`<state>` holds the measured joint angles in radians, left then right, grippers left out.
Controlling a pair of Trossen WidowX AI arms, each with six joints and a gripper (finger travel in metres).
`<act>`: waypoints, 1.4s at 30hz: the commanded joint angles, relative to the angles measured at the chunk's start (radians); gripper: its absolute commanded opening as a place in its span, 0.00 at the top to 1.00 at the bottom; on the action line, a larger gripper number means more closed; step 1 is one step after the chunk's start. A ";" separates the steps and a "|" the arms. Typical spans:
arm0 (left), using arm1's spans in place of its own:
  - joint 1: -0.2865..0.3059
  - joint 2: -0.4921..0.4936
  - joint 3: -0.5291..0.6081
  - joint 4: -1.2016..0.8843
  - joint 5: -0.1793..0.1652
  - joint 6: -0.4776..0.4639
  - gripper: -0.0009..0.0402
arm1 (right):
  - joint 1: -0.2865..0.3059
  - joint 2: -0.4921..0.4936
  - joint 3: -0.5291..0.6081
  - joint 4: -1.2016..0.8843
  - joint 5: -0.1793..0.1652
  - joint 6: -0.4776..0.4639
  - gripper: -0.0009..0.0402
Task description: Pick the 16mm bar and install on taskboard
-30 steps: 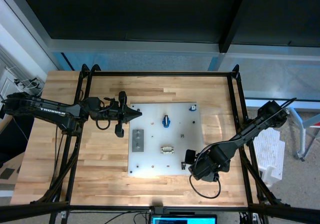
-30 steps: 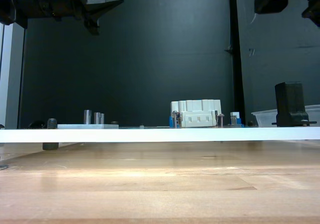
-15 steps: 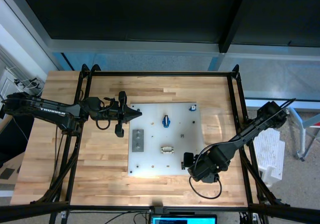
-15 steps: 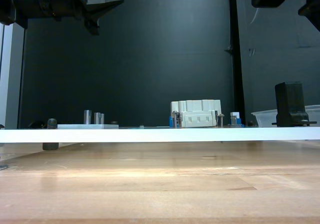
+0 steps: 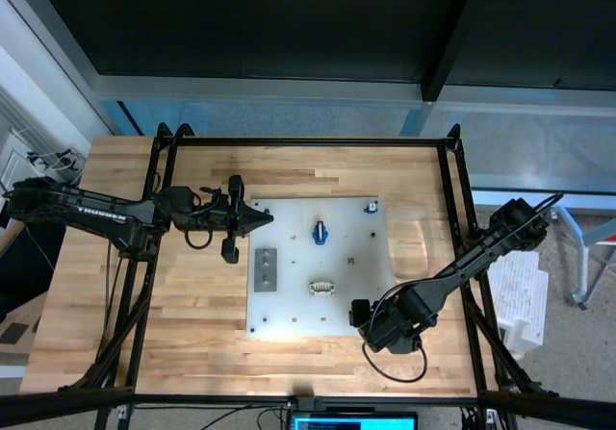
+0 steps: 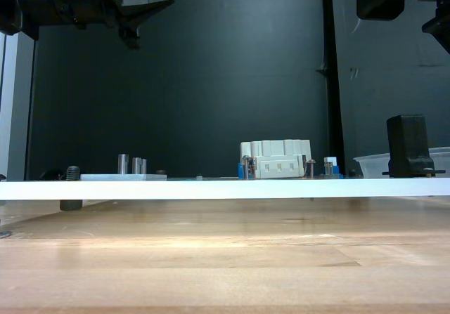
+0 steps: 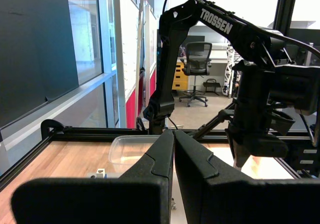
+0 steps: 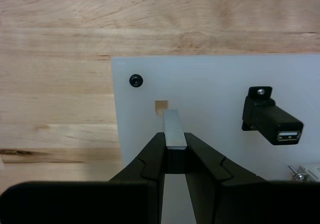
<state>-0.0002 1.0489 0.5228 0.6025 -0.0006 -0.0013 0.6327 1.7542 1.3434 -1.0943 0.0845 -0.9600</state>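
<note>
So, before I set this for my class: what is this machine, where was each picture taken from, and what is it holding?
It is a robot: a left arm and a right arm at the sides of a wooden table. One picture looks down from above, one looks level along the tabletop, and two come from cameras on the arms. On the table lies a white board with small fittings. The left claw is shut on nothing, high by the board's left edge. The right claw hangs over the board's near right corner, gripping a small grey bar, its tip near a square hole.
</note>
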 commanded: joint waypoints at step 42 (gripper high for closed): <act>0.000 0.000 0.000 0.000 0.000 0.000 0.98 | 0.000 0.004 -0.061 0.053 -0.010 0.020 0.98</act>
<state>-0.0002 1.0489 0.5228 0.6029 -0.0006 -0.0010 0.6327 1.7588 1.2835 -1.0412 0.0746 -0.9401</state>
